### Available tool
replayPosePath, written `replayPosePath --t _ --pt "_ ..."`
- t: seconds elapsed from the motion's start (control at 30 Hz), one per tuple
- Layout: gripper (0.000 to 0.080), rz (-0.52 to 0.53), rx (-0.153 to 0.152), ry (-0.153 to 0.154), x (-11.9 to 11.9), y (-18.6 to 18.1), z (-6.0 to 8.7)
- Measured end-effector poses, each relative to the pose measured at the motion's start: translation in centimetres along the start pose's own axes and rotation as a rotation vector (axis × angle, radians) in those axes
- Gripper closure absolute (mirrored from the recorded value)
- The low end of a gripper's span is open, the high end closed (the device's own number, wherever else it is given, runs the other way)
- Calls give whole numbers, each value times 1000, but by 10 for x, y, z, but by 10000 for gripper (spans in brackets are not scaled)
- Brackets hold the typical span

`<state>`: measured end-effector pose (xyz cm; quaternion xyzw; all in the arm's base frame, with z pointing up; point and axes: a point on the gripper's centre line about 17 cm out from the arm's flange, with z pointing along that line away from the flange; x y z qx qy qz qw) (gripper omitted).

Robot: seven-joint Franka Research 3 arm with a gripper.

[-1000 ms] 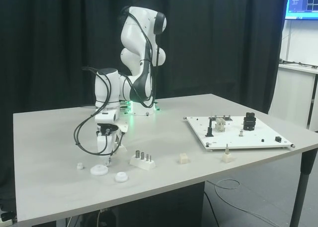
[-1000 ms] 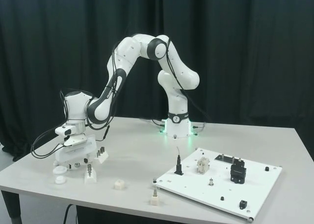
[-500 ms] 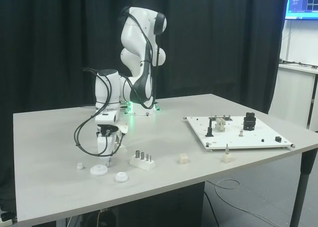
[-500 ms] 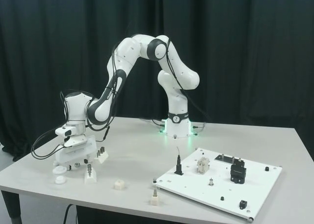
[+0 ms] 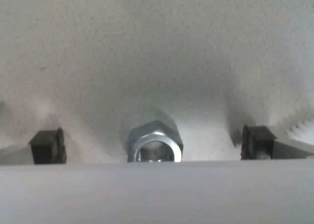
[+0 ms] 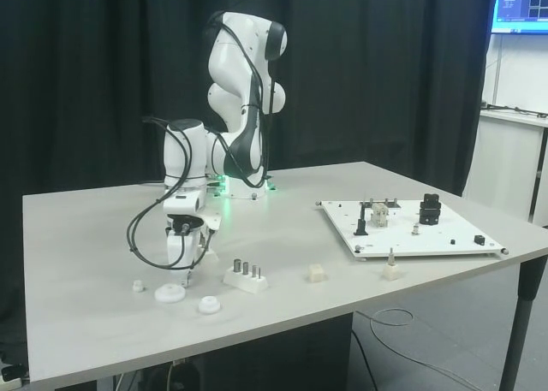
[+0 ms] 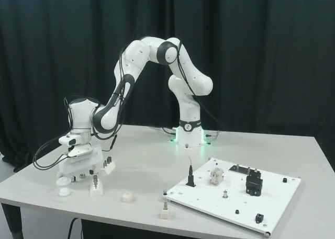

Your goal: Pick bolt 4.

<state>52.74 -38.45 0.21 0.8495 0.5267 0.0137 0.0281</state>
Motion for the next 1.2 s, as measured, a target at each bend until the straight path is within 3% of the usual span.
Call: replayPosePath --t 0.27,0.3,0.47,0.5,0.77,0.8,1.2 --pt "3 15 3 -1 -1 -1 1" --pt "264 16 3 -1 -1 -1 1" --pt "264 20 6 0 -1 -1 1" --pt "430 21 6 0 -1 -1 1" --pt "430 34 8 2 0 3 -3" --pt "577 35 8 2 0 5 -5" --pt "577 43 38 -3 2 18 -34"
